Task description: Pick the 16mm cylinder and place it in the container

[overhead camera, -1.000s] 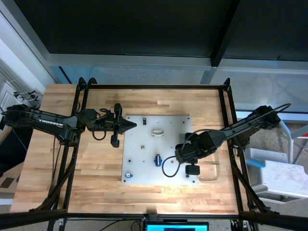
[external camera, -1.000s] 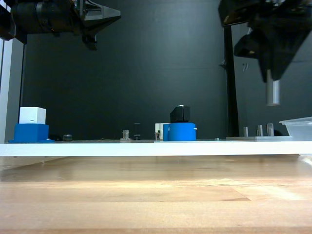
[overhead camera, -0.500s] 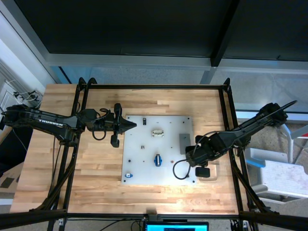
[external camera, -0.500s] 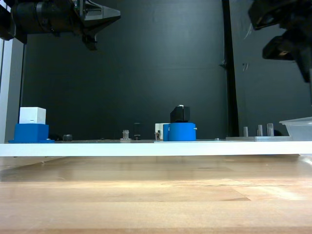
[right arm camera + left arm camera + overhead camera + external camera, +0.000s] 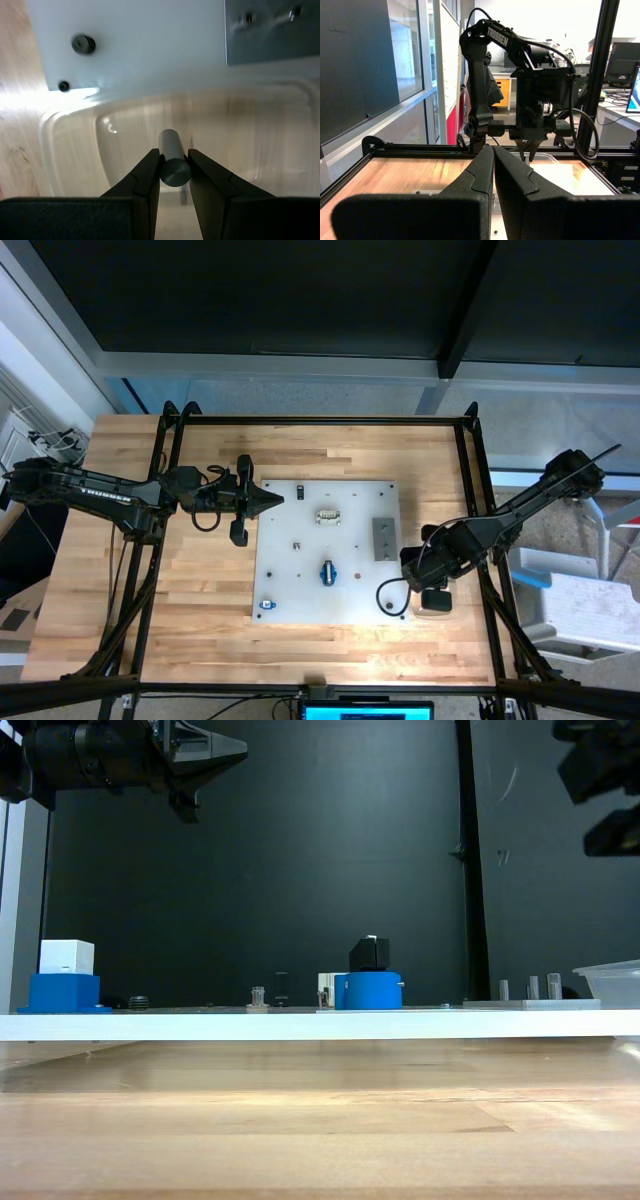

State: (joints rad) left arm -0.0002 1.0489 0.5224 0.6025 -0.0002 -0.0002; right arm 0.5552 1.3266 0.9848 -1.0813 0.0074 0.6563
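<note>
A small grey metal 16mm cylinder [image 5: 175, 171] hangs upright in my right gripper [image 5: 173, 157], whose fingers [image 5: 150, 175] are shut on its sides. It is held directly above the clear plastic container [image 5: 65, 145], without touching the floor of it. From above, the right gripper [image 5: 431, 580] hovers just off the white board's [image 5: 300, 580] right edge and covers most of the container. The low view shows the container [image 5: 612, 978] at the right with the right gripper [image 5: 605, 795] high above it. My left gripper [image 5: 276, 498] is shut and parked at the board's far left corner.
A grey rectangular block [image 5: 384, 538] with small pegs lies on the board near the container. A blue upright part [image 5: 327, 572] and a beige connector [image 5: 327, 515] stand mid-board. A black metal frame [image 5: 470, 490] surrounds the table.
The right arm has carried the cylinder rightward, from over the board to over the container. The left arm has stayed still.
</note>
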